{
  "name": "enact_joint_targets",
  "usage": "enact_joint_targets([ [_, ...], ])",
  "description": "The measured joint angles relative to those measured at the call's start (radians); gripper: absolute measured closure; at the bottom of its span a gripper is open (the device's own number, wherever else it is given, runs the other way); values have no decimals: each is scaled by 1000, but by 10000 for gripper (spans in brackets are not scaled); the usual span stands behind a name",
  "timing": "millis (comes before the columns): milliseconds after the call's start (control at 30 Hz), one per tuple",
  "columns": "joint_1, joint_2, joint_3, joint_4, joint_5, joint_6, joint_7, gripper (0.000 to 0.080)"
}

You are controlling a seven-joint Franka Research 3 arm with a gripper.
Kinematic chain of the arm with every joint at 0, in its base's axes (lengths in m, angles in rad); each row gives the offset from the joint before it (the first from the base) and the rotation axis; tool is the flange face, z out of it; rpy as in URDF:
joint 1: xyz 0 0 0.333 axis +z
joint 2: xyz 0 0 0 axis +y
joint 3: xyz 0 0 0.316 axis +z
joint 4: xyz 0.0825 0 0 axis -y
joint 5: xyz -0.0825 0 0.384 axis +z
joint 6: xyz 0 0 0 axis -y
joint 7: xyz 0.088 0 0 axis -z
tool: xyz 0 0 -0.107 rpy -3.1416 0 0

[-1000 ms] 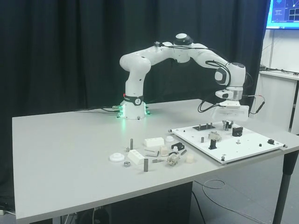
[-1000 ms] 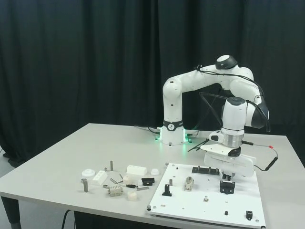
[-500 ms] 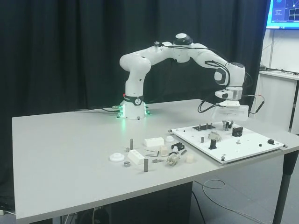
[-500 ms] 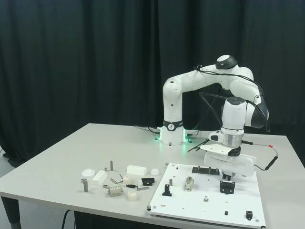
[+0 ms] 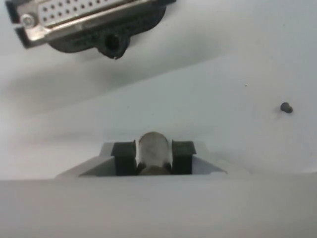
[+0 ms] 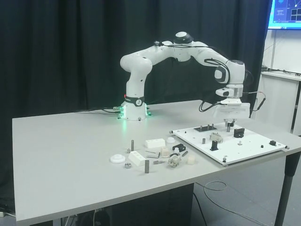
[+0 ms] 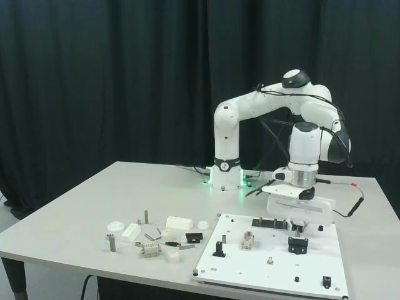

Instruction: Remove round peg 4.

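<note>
A short grey round peg (image 5: pixel 153 150) stands upright between the two black finger pads (image 5: pixel 124 157) of my gripper (image 5: pixel 153 159), which is shut on it. In the first room view the gripper (image 6: pixel 229 123) hangs just above the back part of the white board (image 6: pixel 251 143), beside a black block (image 6: pixel 238 133). The second room view shows the gripper (image 7: pixel 297 227) over the white board (image 7: pixel 262 270), just above a black block (image 7: pixel 297 245). The peg's lower end is hidden, so I cannot tell whether it touches the board.
A grey multi-pin connector (image 5: pixel 89 20) sits on the board close to the gripper. Other small fixtures (image 6: pixel 214 141) stand on the board. Several loose white, grey and black parts (image 6: pixel 155 153) lie on the grey table (image 6: pixel 70 150) beside the board.
The arm's wrist has risen a little above the board with the gripper staying shut on the peg. Nothing else on the table has moved.
</note>
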Motion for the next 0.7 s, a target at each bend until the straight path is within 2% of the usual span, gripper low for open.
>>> enact_joint_targets([
  [433,34,-3,-81,-16,-27,-37,-22,653],
  [700,45,-3,-106,-16,-39,-61,-28,653],
])
